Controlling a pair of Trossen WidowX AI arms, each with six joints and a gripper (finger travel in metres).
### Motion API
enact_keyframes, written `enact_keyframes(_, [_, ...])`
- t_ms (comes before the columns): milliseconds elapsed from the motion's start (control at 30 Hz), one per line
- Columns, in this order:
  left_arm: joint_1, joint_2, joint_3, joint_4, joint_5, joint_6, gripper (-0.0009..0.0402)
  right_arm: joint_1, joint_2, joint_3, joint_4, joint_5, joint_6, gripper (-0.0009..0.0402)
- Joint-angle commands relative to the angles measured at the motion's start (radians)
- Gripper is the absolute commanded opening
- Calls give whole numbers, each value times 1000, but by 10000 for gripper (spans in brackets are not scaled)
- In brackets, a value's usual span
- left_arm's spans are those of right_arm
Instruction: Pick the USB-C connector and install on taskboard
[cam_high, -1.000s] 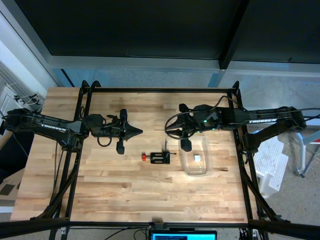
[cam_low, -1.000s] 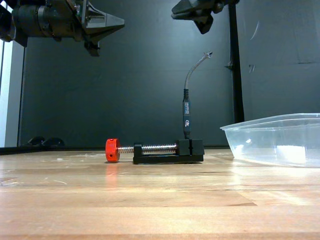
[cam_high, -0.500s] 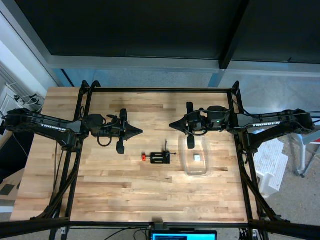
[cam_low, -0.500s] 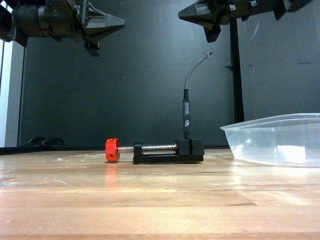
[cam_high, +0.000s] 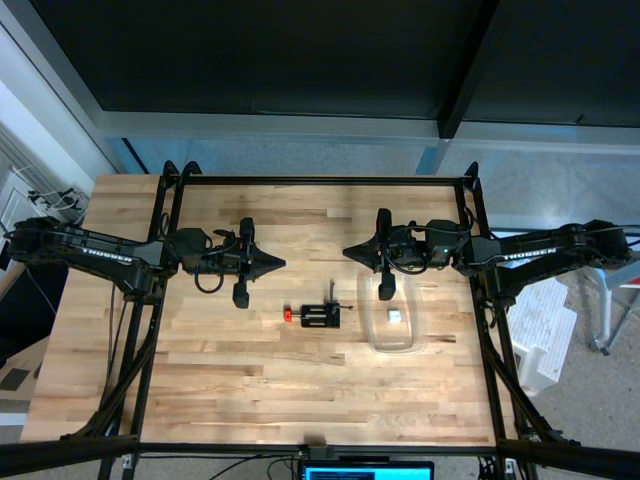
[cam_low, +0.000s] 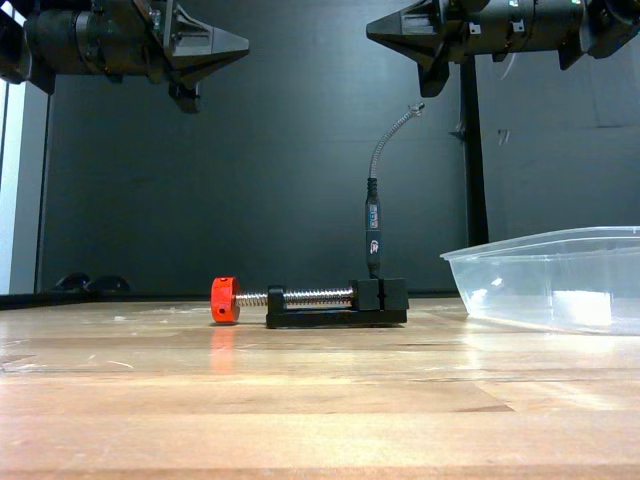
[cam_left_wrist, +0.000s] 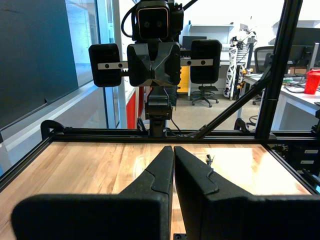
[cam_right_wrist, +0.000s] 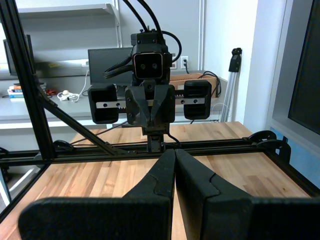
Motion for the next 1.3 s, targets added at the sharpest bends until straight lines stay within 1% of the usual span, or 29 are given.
enact_keyframes(33, [0, 0, 0, 0, 0, 0, 0, 0, 1, -6, 5, 3, 0, 0])
enact_keyframes(300, [0, 0, 0, 0, 0, 0, 0, 0, 1, -42, 60, -3, -5, 0])
enact_keyframes(333, [0, 0, 0, 0, 0, 0, 0, 0, 1, -45, 65, -15, -10, 0])
enact_keyframes(367, [0, 0, 0, 0, 0, 0, 0, 0, 1, -47, 69, -17, -10, 0])
enact_keyframes(1300, [0, 0, 0, 0, 0, 0, 0, 1, 5, -67, 69, -16, -11, 0])
